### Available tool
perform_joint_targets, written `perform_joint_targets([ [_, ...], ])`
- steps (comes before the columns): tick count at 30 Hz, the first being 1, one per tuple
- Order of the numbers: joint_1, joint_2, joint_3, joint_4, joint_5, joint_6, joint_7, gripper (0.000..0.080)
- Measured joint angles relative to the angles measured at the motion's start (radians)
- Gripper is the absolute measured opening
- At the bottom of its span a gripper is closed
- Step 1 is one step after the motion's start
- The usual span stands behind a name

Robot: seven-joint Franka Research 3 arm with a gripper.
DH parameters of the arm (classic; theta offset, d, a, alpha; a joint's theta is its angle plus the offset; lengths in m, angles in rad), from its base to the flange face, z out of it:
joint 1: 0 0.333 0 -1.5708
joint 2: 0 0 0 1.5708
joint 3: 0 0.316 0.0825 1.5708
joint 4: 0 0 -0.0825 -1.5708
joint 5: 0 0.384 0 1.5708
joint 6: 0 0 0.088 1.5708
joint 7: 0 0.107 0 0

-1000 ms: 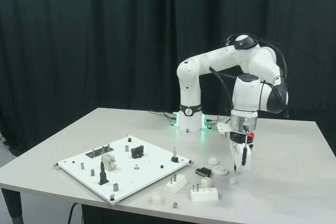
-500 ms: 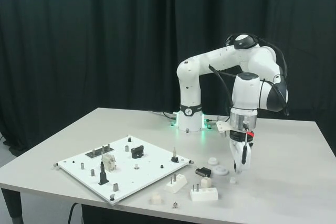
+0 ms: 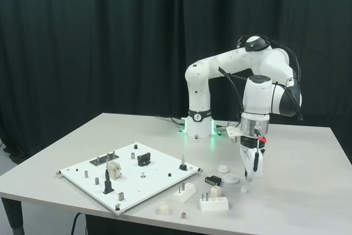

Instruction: Insert bolt 4.

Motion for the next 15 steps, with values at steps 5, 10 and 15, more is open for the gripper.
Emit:
perform_joint_targets([
  [5, -0.001, 0.000, -0.002, 0.000, -0.002, -0.002, -0.004, 0.0225],
  [10, -0.002, 0.000, -0.004, 0.002, -0.014, -0.006, -0.004, 0.0225],
  [15, -0.005, 0.000, -0.007, 0.003, -0.029, -0.007, -0.004, 0.0225],
])
